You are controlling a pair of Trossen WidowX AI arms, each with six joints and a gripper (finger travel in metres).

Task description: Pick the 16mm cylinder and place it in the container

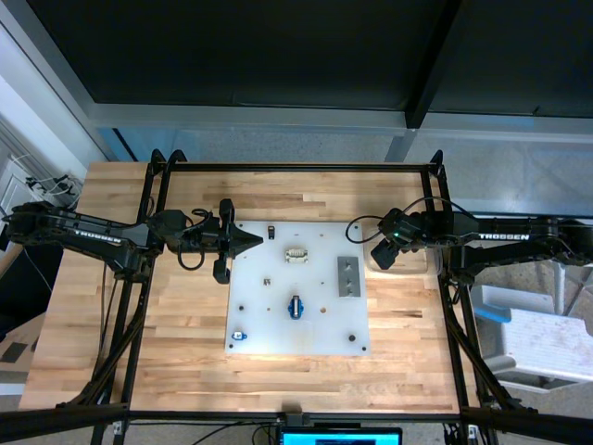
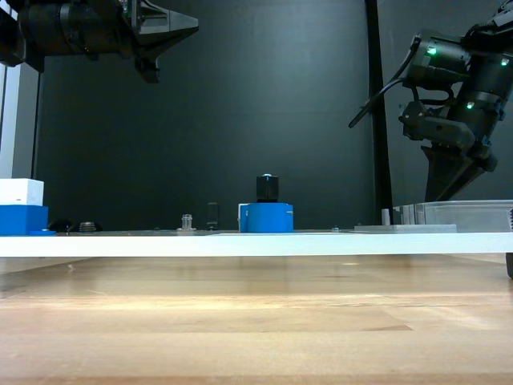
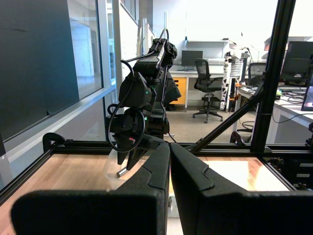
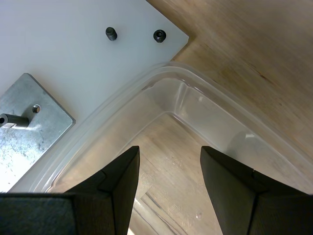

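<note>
From above, your left gripper (image 1: 255,243) hangs over the left edge of the white board (image 1: 296,345). Its fingers are pressed together into a point and hold nothing. Your right gripper (image 1: 378,260) points down over the clear container (image 1: 422,267), which sits just off the board's right edge. The grey block (image 1: 349,276) lies on the board just beside this gripper.

From table height, your left gripper (image 2: 183,28) is high up, well above the board (image 2: 240,242). Your right gripper (image 2: 455,183) reaches down, and its tips dip behind the container (image 2: 473,210) wall.

From the left wrist, your left gripper (image 3: 169,147) has only a thin crack between its fingers. Straight ahead of it, a small silver peg, most likely the 16mm cylinder (image 3: 122,172), sits tilted just under your right gripper's tips (image 3: 131,159). You cannot tell if it touches them.

From the right wrist, your right gripper (image 4: 169,149) is spread wide with nothing between its fingers. The container (image 4: 215,122) corner lies right below the tips. The grey block (image 4: 29,127), with a thin pin (image 4: 10,120) on it, lies just outside the container.
</note>
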